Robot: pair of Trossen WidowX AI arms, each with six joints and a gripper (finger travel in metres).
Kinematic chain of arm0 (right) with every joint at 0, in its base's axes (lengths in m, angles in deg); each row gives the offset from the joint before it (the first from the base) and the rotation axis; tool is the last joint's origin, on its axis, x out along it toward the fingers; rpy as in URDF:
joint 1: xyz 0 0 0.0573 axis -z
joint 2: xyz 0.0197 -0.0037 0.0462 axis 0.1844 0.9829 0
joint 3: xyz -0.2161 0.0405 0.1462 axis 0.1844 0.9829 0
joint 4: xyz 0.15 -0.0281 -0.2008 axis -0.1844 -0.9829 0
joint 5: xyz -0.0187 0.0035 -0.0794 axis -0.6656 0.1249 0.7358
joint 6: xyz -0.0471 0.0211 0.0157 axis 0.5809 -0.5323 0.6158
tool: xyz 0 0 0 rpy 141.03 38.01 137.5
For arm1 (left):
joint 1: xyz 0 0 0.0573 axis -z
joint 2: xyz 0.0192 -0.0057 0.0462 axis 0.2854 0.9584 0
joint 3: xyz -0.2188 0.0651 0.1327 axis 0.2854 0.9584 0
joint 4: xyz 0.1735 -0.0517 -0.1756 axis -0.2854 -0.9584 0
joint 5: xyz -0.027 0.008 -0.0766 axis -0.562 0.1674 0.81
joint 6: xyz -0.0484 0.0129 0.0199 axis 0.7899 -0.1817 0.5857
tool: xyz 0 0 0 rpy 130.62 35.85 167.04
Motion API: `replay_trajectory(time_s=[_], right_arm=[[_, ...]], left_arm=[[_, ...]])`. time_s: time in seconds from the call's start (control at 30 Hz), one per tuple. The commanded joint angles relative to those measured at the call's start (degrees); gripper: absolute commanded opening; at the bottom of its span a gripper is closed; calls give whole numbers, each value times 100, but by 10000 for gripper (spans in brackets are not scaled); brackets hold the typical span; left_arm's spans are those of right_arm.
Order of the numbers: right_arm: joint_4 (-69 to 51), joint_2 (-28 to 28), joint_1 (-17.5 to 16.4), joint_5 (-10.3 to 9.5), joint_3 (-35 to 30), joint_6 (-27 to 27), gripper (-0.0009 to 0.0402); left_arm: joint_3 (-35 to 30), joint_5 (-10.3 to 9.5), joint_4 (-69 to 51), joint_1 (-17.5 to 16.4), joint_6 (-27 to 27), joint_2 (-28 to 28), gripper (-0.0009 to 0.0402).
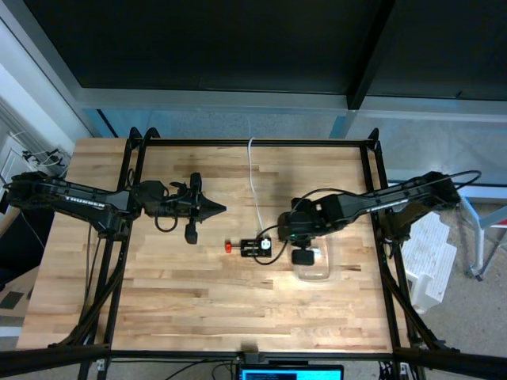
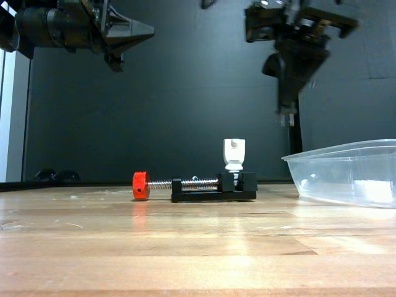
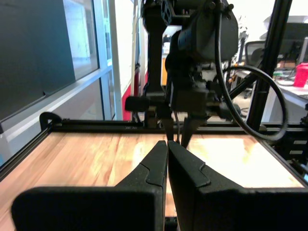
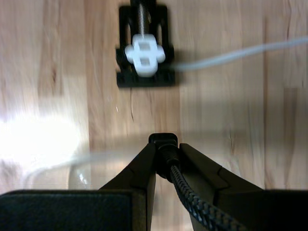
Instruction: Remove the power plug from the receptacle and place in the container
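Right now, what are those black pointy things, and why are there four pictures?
They are two robot arms, one at each side of a wooden table. One picture looks down from above. One looks along the table from its edge. The other two come from small cameras on the arms.

The left gripper hangs in the air, shut on nothing. The right gripper pinches a tiny black power plug with a braided tail, above the edge of the clear container.

On the table sits the receptacle, a black block with a red knob, a white socket and a white cable. The plug is out, but not yet in the container.
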Motion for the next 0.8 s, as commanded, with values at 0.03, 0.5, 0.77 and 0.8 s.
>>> replay_trajectory(time_s=[0.03, 0.5, 0.77, 0.8], right_arm=[[20, -243, -24, 7, 374, -7, 0], [396, -903, -92, 4, 1749, -74, 0], [831, -905, -170, 20, 2024, -201, 8], [848, -905, -177, 31, 2035, -208, 14]], left_arm=[[0, 4, -4, 0, -2, 2, 0], [0, 4, -15, -2, -2, 2, 0], [0, 4, -15, 0, -2, 2, 0], [0, 4, -15, -2, -2, 2, 0]])
